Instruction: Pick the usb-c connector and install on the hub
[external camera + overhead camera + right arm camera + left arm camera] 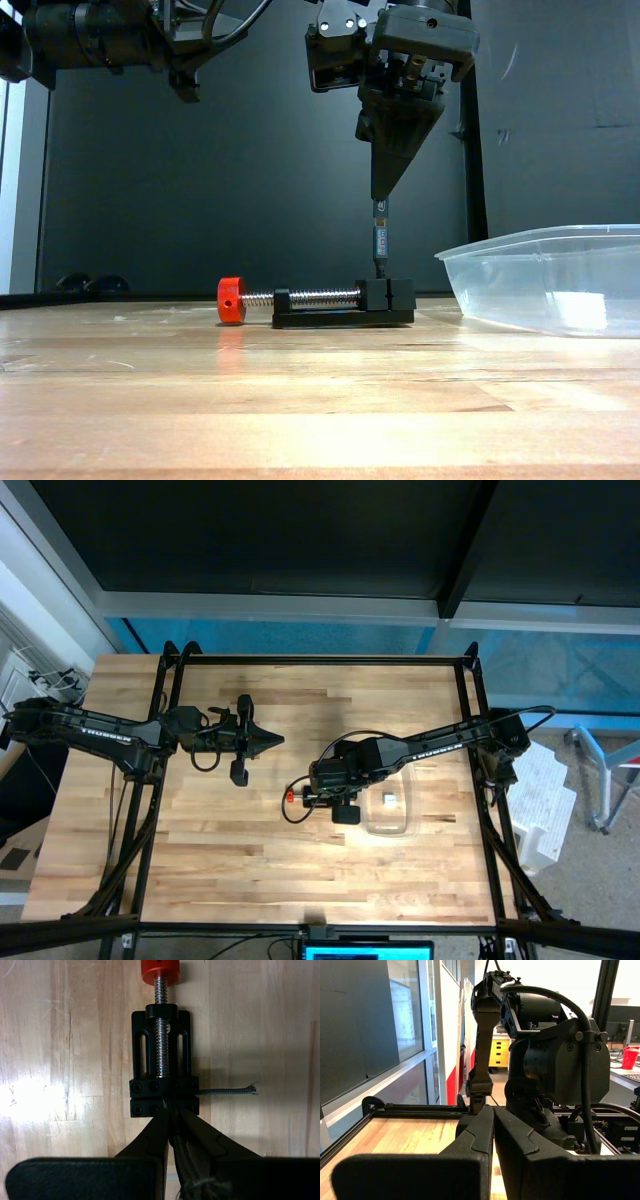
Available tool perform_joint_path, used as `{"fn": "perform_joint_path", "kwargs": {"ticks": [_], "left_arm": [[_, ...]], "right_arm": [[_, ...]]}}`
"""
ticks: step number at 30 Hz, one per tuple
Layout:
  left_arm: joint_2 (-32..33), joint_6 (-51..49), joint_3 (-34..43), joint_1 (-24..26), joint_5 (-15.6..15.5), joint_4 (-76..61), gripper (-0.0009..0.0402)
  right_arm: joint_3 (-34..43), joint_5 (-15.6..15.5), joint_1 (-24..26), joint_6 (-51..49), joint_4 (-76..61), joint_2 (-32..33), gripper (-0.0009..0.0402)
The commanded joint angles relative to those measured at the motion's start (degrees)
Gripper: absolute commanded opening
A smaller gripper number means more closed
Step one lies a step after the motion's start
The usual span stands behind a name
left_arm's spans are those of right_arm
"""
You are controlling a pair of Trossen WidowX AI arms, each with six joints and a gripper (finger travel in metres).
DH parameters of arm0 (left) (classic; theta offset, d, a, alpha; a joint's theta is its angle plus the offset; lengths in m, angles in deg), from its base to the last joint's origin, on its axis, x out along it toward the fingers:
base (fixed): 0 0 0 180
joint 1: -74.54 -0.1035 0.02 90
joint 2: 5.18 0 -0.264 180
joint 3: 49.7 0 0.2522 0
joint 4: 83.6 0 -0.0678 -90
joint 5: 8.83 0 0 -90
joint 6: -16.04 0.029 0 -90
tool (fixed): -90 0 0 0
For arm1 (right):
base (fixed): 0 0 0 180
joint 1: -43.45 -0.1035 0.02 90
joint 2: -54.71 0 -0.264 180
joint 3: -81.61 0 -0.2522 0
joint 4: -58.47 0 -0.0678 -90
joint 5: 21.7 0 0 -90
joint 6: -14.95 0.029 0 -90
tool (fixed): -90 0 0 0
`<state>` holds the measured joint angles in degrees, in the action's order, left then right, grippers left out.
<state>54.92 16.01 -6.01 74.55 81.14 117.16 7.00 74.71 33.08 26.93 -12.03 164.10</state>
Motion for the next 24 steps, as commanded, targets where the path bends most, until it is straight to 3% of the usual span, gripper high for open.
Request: {"fn": "perform_joint_path", "kwargs": {"ticks": [1,24], "left_arm": [[0.0,0.0,0.0,0.0,0.0,0.0,0.0000],[0.0,0.0,0.0,0.0,0.0,0.0,0.0000]], "right_arm": [[-0.1,0.0,0.0,0.2,-0.1,0.0,0.0000],[-0.8,0.0,0.0,0.3,1.3,0.0,0.0000]]}}
